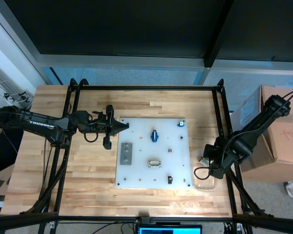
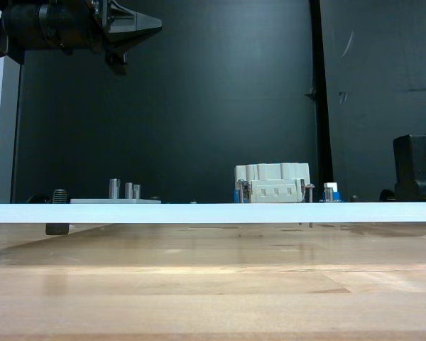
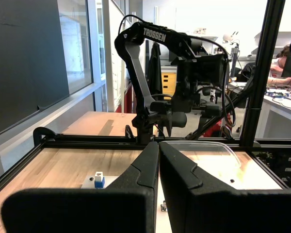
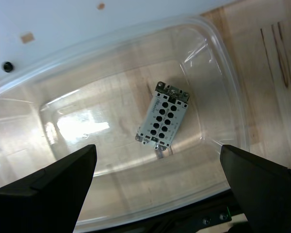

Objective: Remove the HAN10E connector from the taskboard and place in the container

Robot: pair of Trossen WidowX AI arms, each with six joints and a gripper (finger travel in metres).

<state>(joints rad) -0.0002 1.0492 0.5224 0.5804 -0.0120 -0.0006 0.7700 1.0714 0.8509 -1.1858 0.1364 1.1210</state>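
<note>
Left tool (image 2: 145, 28) partly cropped, low view

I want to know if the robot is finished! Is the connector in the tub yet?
Looks done: the HAN10E connector lies free in the clear container, off the taskboard. In hand: nothing; the right gripper hangs above it, jaws open. The left gripper, jaws shut, hovers over the taskboard's left edge. Left: apparently nothing but pulling back.

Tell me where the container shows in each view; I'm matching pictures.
High: container right of board, under open right gripper.
Low: not seen.
Left wrist: beyond shut left gripper, raised over board's left edge.
Right wrist: below gripper; connector lies free inside.
Shared landmark: the board.
</note>
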